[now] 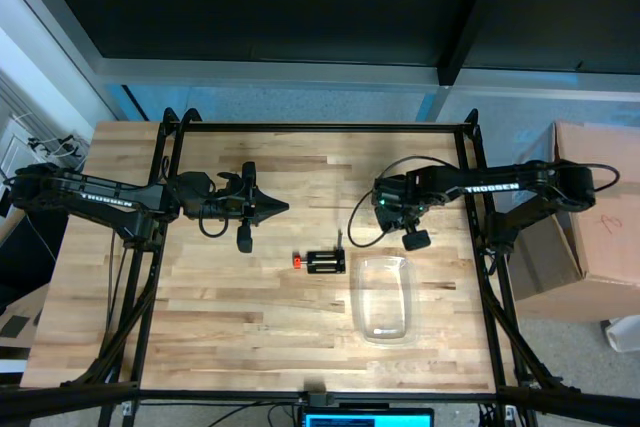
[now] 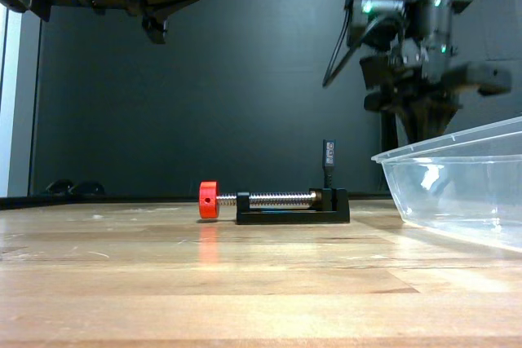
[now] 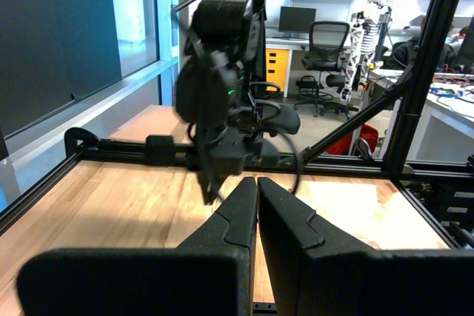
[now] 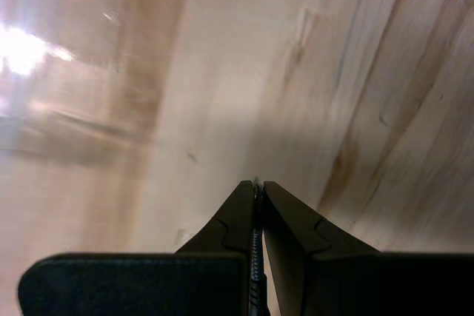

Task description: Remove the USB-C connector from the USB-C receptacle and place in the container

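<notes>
The USB-C connector (image 2: 329,155) is a short black plug that stands upright, seated in its receptacle at the right end of a small black clamp (image 2: 292,206) with a red knob (image 2: 209,200). From above, the connector (image 1: 340,239) shows at the clamp's (image 1: 325,262) far right corner, with nothing gripping it. My right gripper (image 1: 398,219) hangs pointing down behind and right of the clamp; its fingers are shut with nothing in them (image 4: 258,184) above bare wood. My left gripper (image 1: 283,208) hovers high at the left, shut and bare (image 3: 257,181), pointing towards the right arm.
A transparent plastic container (image 1: 382,297) lies just right of and nearer than the clamp, its rim (image 2: 444,146) filling the low view's right side. A black frame rail (image 1: 320,128) borders the wooden table. A cardboard box (image 1: 590,207) stands off the table to the right.
</notes>
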Robot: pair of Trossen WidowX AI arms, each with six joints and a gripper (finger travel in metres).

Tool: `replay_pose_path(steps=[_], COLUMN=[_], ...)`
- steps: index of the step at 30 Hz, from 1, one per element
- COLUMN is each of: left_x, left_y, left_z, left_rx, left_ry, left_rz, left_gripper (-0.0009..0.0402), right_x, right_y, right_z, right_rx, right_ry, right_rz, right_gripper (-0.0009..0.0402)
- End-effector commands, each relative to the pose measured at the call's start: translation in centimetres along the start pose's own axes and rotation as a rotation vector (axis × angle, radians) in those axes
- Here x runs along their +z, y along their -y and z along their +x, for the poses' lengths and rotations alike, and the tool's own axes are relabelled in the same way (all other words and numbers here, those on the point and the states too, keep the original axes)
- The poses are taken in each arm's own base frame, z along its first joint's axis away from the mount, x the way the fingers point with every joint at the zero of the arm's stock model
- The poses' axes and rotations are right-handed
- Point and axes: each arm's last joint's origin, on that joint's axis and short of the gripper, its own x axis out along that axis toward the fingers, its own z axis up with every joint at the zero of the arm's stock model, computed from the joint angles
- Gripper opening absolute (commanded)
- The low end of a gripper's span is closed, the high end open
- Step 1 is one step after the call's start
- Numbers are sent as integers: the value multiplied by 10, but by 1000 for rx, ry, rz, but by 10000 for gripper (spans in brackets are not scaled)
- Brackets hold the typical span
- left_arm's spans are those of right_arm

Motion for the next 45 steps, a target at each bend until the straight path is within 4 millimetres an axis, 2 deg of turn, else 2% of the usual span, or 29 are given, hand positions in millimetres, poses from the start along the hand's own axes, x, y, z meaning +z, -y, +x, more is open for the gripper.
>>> replay_pose_path(steps=[1, 6, 12, 25, 31, 34, 42, 45], left_x=[0, 0, 0, 0, 0, 0, 0, 0], left_y=[0, 0, 0, 0, 0, 0, 0, 0], left_z=[0, 0, 0, 0, 0, 0, 0, 0], left_rx=[0, 0, 0, 0, 0, 0, 0, 0], left_ry=[0, 0, 0, 0, 0, 1, 0, 0], left_rz=[0, 0, 0, 0, 0, 0, 0, 0], left_gripper=[0, 0, 0, 0, 0, 0, 0, 0], right_x=[13, 33, 48, 69, 76, 77, 76, 76], right_y=[-18, -47, -79, -131, -141, -141, -141, -140], right_z=[-15, -33, -41, -16, -6, -5, -6, -8], right_rx=[1, 20, 57, 114, 152, 154, 154, 153], right_ry=[57, 135, 173, 185, 187, 186, 187, 191], right_rz=[34, 47, 59, 61, 94, 107, 123, 123], right_gripper=[0, 0, 0, 0, 5, 37, 164, 194])
